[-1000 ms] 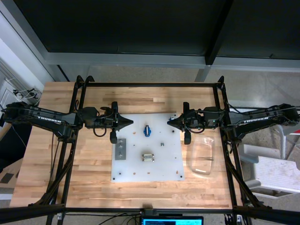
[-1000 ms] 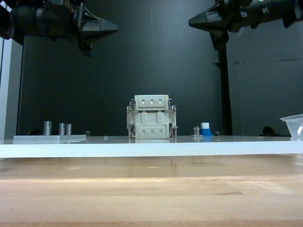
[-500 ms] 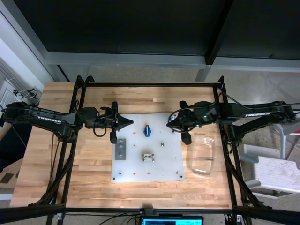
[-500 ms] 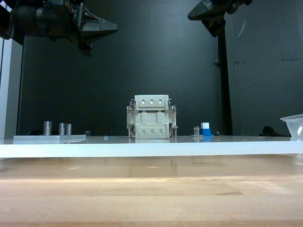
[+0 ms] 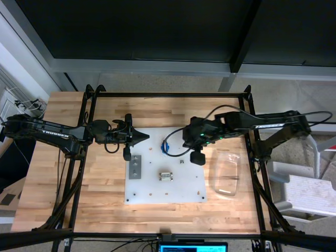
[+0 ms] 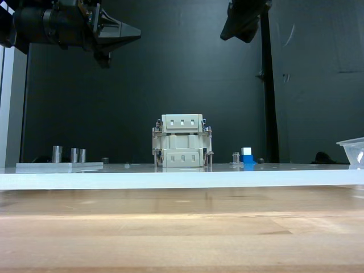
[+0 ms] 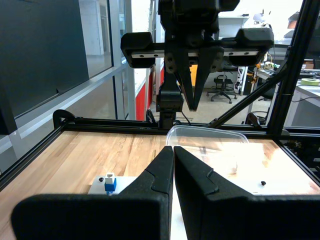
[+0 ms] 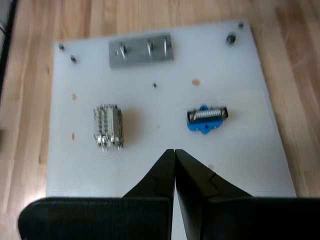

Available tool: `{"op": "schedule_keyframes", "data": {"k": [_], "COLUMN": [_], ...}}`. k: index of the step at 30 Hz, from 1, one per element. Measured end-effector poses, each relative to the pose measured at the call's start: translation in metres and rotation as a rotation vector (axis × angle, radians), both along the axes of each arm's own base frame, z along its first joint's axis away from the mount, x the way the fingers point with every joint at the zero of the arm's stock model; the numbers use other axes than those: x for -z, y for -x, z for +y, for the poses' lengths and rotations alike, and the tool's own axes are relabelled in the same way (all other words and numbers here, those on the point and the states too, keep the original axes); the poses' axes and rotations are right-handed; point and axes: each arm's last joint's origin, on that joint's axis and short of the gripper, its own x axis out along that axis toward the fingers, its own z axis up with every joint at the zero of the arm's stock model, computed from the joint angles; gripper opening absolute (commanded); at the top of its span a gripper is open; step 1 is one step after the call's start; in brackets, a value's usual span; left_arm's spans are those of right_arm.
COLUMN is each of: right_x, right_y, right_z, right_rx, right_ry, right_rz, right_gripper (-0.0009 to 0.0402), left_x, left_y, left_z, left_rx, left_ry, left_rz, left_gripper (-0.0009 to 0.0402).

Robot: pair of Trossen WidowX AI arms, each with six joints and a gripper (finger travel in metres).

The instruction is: Remove the HAN10-E connector and place it in the container

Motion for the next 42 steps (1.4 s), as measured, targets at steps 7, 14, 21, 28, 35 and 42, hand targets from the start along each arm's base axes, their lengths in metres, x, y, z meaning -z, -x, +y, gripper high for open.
{"op": "schedule_keyframes", "data": {"k": [7,14,21,28,35,42], "right_x": [0.005,0.014,0.017,0.018,0.028,0.044], "right_y": [-0.03,-0.053,-0.071,-0.09,-0.108,-0.118], "right_z": [0.013,0.027,0.04,0.053,0.063,0.07], "right_rx": [-0.015,-0.02,-0.033,-0.046,-0.046,-0.034], "right_ry": [0.001,-0.005,0.001,0.01,0.005,0.001], "right_rz": [0.11,0.184,0.25,0.317,0.33,0.358], "right_gripper": [0.0,0.0,0.0001,0.0054,0.0142,0.0216], "left_x": [0.0,0.0,0.0,0.0,0.0,0.0], "left_y": [0.0,0.0,0.0,0.0,0.0,0.0], "left_z": [0.0,0.0,0.0,0.0,0.0,0.0], "left_rx": [0.0,0.0,0.0,0.0,0.0,0.0], "left_ry": [0.0,0.0,0.0,0.0,0.0,0.0], "left_rz": [0.0,0.0,0.0,0.0,0.0,0.0], "left_gripper": [0.0,0.0,0.0,0.0,0.0,0.0]}}
